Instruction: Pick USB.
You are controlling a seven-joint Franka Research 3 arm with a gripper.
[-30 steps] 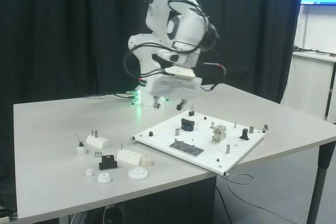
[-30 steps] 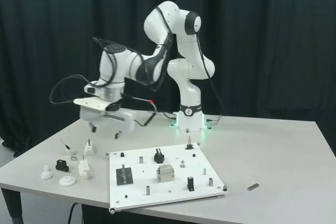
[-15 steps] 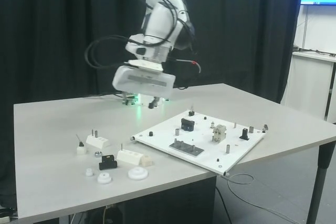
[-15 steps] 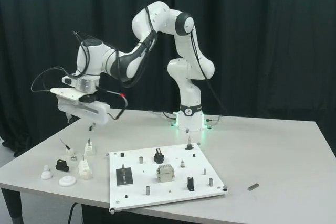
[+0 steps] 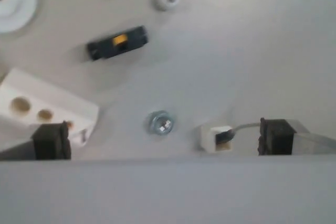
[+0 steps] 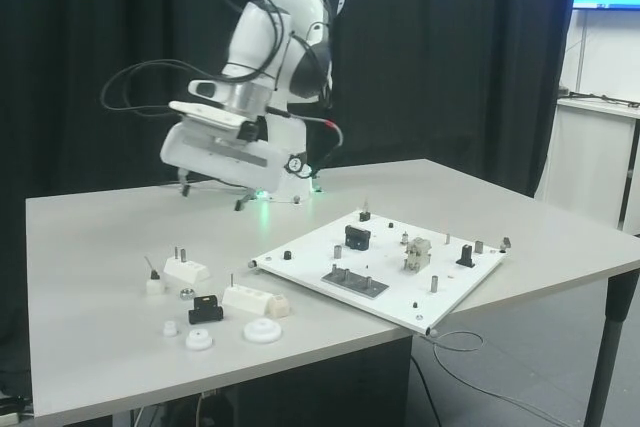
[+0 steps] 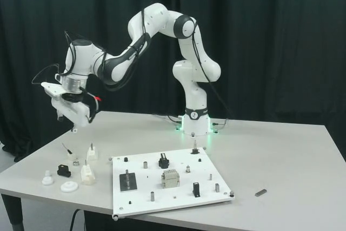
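Held above the grey table [image 6: 90, 247], the gripper [image 5: 163, 139] is seen with its fingers [image 5: 51, 141] spread wide, nothing between them. Below it, the small white USB plug [image 5: 216, 137] with its thin cable is seen lying beside a metal nut [image 5: 159, 122], near a white block [image 5: 44, 109] and a black clip [image 5: 116, 43].

Two room cameras face the grey table [image 6: 90, 247] from different sides, both taking in the white arm [image 7: 135, 41] and white board [image 6: 385, 272]; the wrist camera looks close down on loose parts.
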